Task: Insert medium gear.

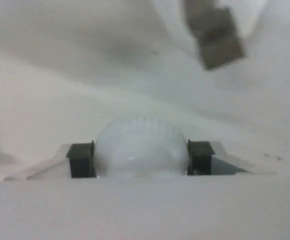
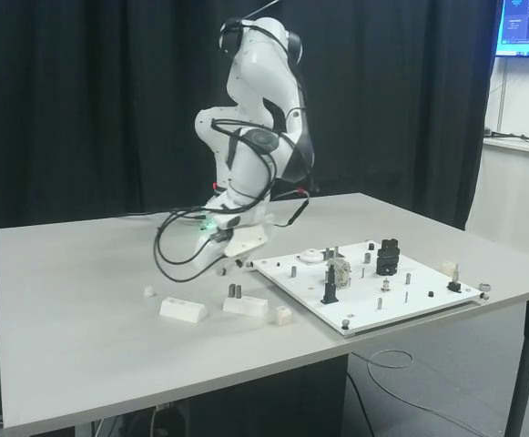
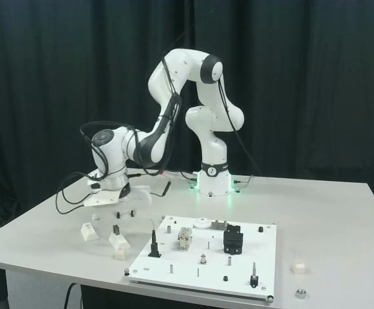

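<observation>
Gear (image 1: 141, 146) between pincer (image 1: 142, 159) fingers (image 1: 81, 160) — above table (image 2: 82, 300)

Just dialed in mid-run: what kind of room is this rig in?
Probably a robotics lab or test cell: black curtains behind the grey table, a white assembly board of pegs and parts, and a monitor in one corner.

You have a grey table (image 3: 341, 212) with a white board (image 3: 264, 257) lying flat on it near the front edge, studded with small pegs and black fittings. Beside the board, on the bare tabletop, lie two white blocks (image 2: 183, 309) (image 2: 245, 306) and a small white cube (image 2: 284, 315). The arm's base (image 3: 214, 183) is bolted toward the back of the table. On the far side of the board sit another small cube (image 3: 297, 266) and a nut (image 3: 300, 294).
</observation>
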Action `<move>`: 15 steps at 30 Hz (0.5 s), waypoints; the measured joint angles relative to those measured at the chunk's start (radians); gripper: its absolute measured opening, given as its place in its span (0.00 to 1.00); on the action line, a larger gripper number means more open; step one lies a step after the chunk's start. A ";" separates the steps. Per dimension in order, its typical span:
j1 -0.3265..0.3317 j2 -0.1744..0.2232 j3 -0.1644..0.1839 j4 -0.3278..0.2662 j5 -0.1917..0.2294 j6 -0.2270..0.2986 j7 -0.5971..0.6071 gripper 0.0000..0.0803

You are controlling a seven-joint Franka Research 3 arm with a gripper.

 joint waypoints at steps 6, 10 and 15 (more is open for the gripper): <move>0.035 -0.049 0.023 -0.044 0.000 -0.009 0.002 0.49; 0.068 -0.089 0.038 -0.085 0.000 -0.012 0.019 0.49; 0.117 -0.142 0.060 -0.140 0.000 -0.008 0.061 0.49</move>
